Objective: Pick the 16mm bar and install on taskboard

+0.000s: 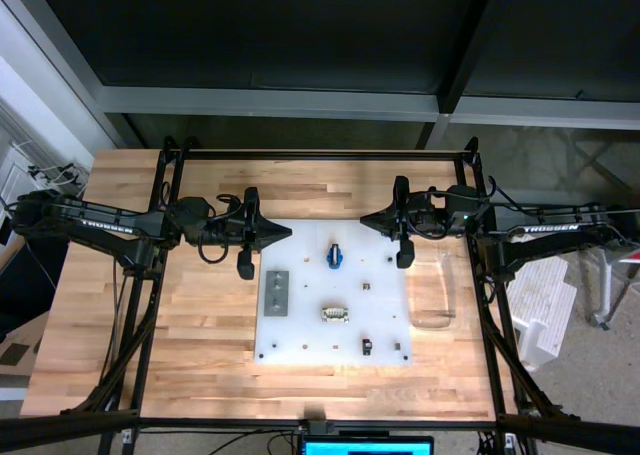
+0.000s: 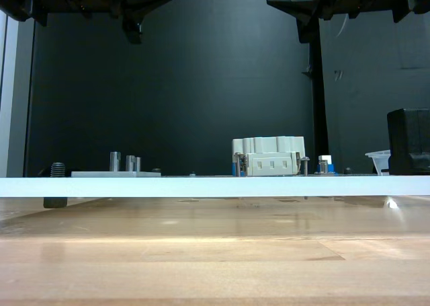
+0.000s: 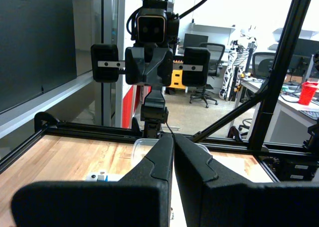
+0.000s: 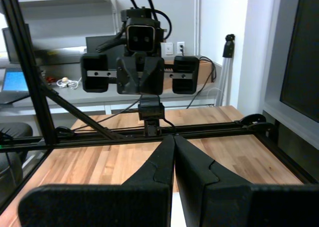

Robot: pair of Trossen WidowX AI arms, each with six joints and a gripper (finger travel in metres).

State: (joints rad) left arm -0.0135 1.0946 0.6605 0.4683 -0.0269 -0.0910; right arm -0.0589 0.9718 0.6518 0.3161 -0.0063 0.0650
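Wooden desk (image 1: 90, 305) fills the high view, a white task board (image 1: 300, 330) at centre; the left gripper (image 1: 284, 233) hovers over the board's upper left corner, the right gripper (image 1: 367, 218) over its upper edge. Low view: both hang at the frame's top, well above the board. Left wrist view: fingers (image 3: 154, 162) pressed together. Right wrist view: the same. Where the 16mm bar lies I cannot tell.

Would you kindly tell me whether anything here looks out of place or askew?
Nothing stands out: the task board lies square on the table. The left gripper and right gripper hover shut above its far edge. I cannot tell where the 16mm bar is.
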